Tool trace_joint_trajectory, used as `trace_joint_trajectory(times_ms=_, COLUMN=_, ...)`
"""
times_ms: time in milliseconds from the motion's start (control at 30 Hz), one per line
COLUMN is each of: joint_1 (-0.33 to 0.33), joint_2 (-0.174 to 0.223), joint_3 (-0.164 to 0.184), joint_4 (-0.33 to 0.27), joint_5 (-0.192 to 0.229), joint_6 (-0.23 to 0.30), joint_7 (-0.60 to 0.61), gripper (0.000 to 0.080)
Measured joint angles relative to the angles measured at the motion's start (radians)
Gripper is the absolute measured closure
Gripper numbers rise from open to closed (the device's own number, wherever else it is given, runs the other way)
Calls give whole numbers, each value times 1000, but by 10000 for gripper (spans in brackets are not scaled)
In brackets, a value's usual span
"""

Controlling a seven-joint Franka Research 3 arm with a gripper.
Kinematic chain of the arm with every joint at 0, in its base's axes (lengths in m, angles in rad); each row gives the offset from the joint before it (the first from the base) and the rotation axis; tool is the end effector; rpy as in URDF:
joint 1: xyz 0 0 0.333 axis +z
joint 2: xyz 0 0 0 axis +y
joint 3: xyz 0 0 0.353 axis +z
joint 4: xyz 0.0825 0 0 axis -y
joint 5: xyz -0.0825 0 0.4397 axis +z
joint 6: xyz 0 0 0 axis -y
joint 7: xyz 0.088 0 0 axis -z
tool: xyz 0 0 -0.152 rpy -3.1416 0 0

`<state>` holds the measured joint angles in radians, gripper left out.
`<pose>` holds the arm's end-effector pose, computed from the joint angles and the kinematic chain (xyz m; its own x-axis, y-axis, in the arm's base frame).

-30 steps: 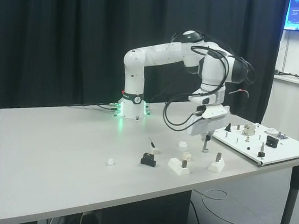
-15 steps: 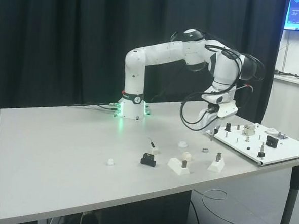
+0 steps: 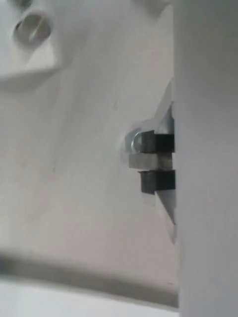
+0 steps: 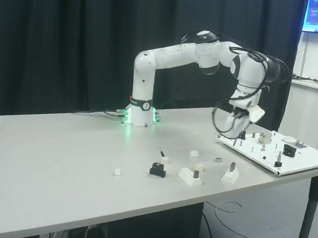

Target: Insert square peg 2.

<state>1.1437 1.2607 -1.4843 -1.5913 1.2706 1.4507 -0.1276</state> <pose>0.6994 0.1452 0.2531 0.9384 -0.2787 -0.2043 -0.2917 -0.9559 -0.0356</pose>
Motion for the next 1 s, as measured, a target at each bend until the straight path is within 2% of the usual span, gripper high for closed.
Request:
trace_joint_trajectory(times_ms=367, joint_1=71, joint_2=-1, joint_3=8, joint_4=1, joint_5=52, joint_6=32, joint_7=-170, gripper=733)
trace_joint_trajectory(times_ms=600, joint_1=119, joint_2=-3, joint_3=24, joint_4=5, joint_5=76, joint_6=64, joint_7=-212, gripper=733)
trace_joint_trajectory(times_ms=833, joint_1=166, joint_2=-6, joint_3=50, joint_4=15, joint_5=105, joint_6=142, joint_7=-212, gripper=733)
trace_joint_trajectory(times_ms=1000, joint_1=193, joint_2=-16, joint_3=72, joint_4=31, joint_5=107, joint_6=204, joint_7=-227, gripper=733)
